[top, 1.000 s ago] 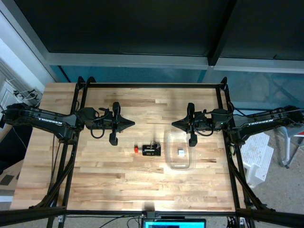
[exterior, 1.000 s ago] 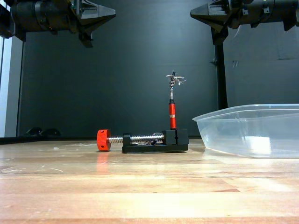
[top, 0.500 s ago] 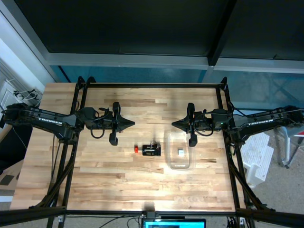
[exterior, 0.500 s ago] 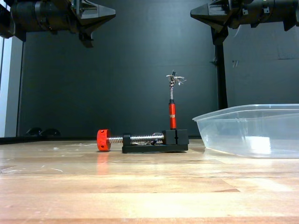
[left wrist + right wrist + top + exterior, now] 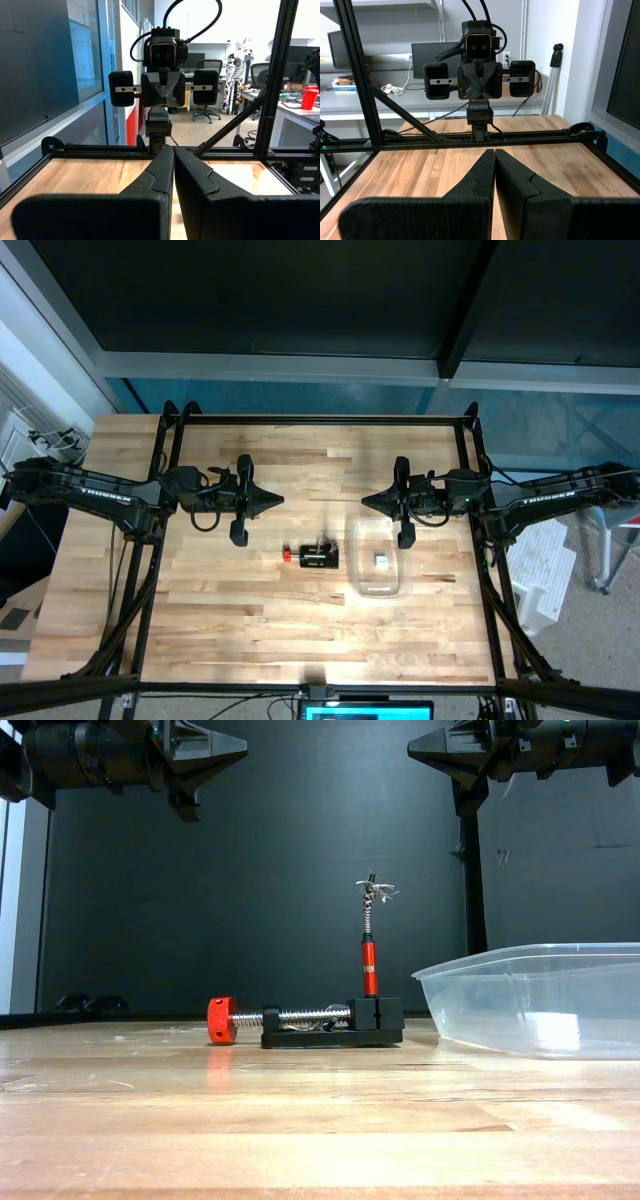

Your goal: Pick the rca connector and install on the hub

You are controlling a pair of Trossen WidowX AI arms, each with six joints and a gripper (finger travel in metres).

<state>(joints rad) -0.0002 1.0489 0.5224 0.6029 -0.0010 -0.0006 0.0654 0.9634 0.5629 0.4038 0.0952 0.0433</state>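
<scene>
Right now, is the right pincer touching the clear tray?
Apart. Low view: right pincer hangs high above the clear tray; left pincer equally high, opposite.

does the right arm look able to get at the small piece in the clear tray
Probably yes: the small piece lies alone in the open-topped tray, nothing over it, just nearside of the shut right gripper raised above. The shut left gripper hangs left of the hub.
</scene>
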